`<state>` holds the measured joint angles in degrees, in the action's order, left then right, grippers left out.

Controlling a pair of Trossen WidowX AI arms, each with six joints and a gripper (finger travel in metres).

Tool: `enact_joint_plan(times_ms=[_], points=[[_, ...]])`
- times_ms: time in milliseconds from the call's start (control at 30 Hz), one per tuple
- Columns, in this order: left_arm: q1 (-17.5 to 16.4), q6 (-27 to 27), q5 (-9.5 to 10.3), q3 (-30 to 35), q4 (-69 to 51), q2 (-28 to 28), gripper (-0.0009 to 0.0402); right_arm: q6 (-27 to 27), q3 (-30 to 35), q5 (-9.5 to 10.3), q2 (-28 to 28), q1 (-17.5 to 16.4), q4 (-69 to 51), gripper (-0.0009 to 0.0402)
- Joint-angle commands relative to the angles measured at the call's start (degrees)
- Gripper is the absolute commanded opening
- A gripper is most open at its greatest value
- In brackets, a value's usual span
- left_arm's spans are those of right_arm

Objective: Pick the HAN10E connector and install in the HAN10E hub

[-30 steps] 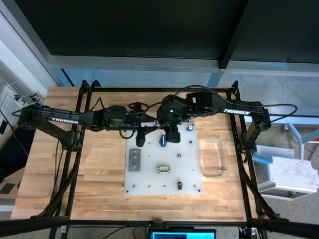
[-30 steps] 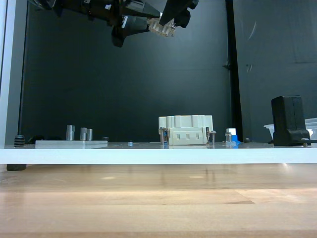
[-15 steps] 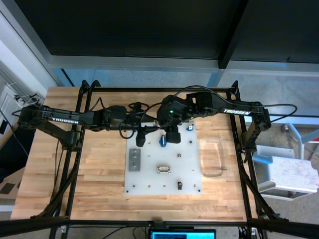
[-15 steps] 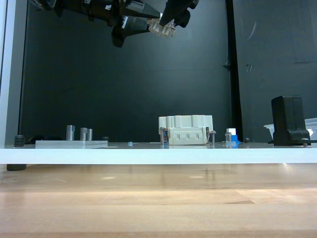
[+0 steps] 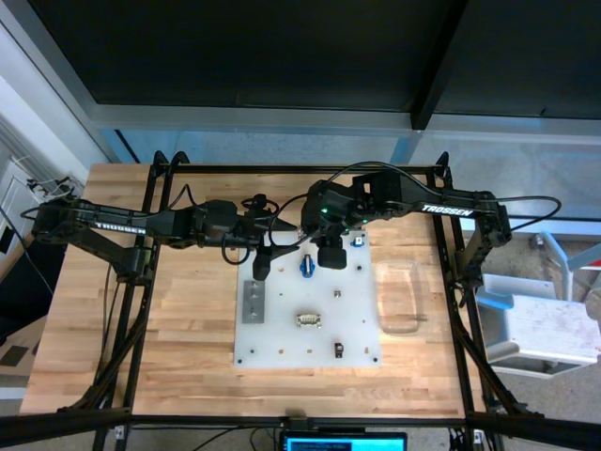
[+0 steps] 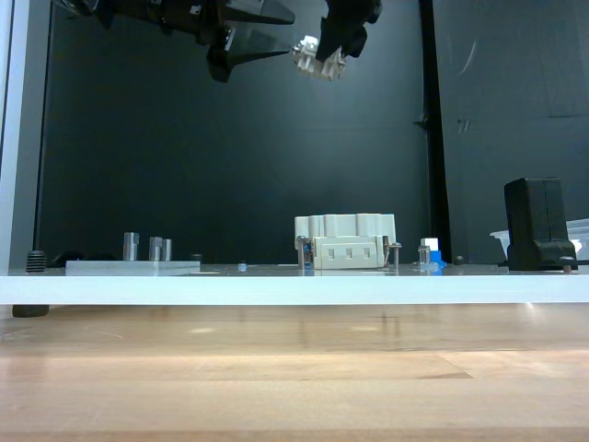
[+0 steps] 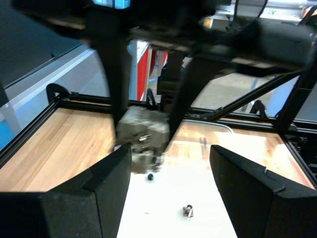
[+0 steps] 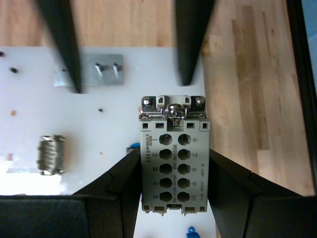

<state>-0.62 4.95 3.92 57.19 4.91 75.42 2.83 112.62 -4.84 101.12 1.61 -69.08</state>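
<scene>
The right hand is clamped on the HAN10E connector. Its 2 fingers press the block's long sides while the screw end sticks out beyond the tips, and it holds the part high over the far half of the white plate. The HAN10E hub sits bolted nearer, about mid-plate, well apart from the connector and far below it. The left hand hangs just left of the connector at about the same height, spread wide and carrying nothing. That closeness is the 1st risk: a sideways swing by either arm could knock those open fingers against the block and twist it in the grip. The 2nd is seating: with so much of the block unsupported, a slightly skewed descent would likely catch on the hub's metal frame and pivot the connector or pop it loose. The blue part stands under the path toward the hub, so a low traverse could clip it.
</scene>
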Motion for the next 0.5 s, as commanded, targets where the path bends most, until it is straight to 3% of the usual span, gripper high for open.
enact_joint_plan(times_ms=[33,300,500], points=[[-0.1,-0.5,0.17,-0.4,-1.0,-0.7,0.0232,-1.0,0.1,0.35,-0.8,-0.1,-0.1,0.0059],[-0.3,-1.0,0.44,-2.8,-2.2,-3.8,0.0234,-4.5,0.1,0.35,-2.0,-1.9,-1.1,0.0059],[-0.5,-1.5,0.90,-3.1,-8.0,-7.8,0.0230,-7.2,0.1,0.35,-1.9,-5.4,-1.2,0.0068]])
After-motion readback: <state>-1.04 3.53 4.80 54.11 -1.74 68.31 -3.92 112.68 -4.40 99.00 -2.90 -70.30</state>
